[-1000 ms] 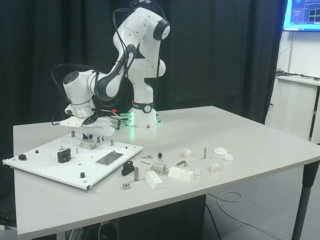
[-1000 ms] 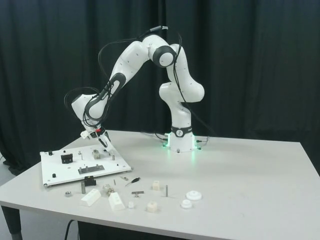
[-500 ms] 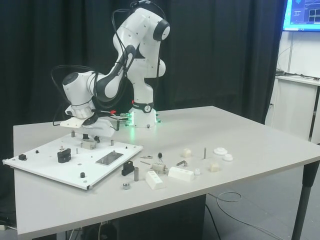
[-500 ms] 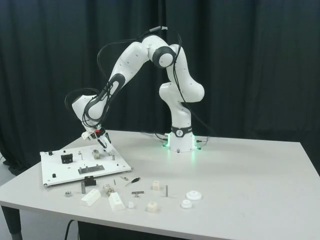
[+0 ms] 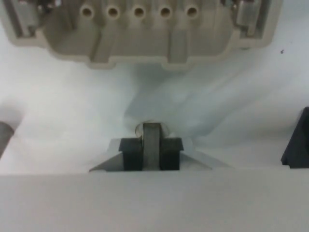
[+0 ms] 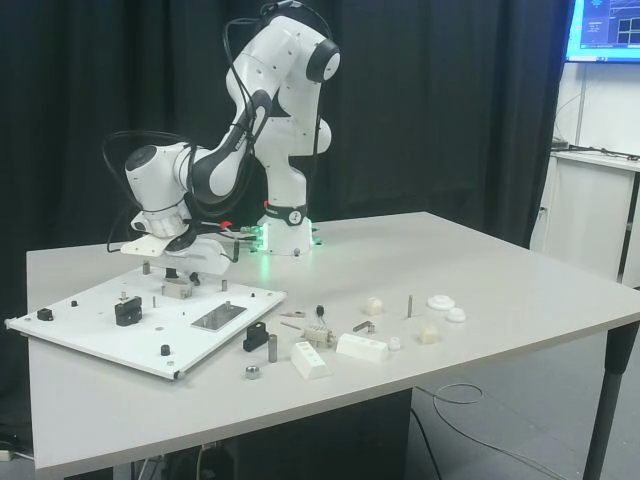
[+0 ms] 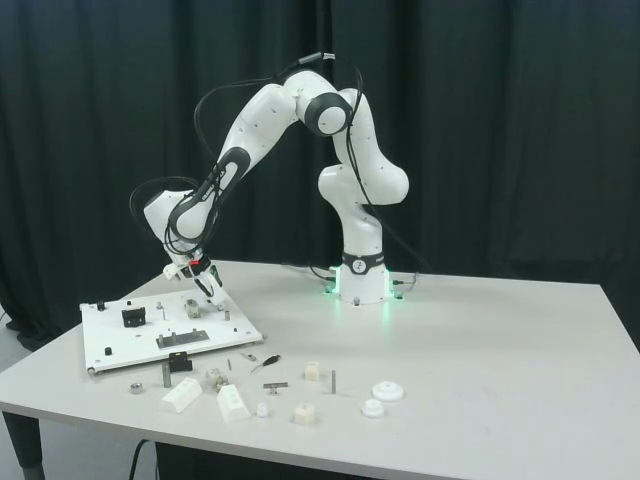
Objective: Remove square peg 3.
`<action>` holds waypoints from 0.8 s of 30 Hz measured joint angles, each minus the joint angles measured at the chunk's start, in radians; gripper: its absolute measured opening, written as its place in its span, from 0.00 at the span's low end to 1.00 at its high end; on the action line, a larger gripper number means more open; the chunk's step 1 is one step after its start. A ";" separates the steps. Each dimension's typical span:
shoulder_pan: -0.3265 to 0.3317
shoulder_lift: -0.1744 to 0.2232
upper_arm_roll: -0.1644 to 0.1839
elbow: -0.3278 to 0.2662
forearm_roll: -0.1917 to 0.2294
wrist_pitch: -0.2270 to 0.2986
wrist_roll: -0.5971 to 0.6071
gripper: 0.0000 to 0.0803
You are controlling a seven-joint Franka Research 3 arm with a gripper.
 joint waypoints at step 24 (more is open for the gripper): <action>0.000 0.000 0.000 0.003 -0.009 -0.006 0.000 0.09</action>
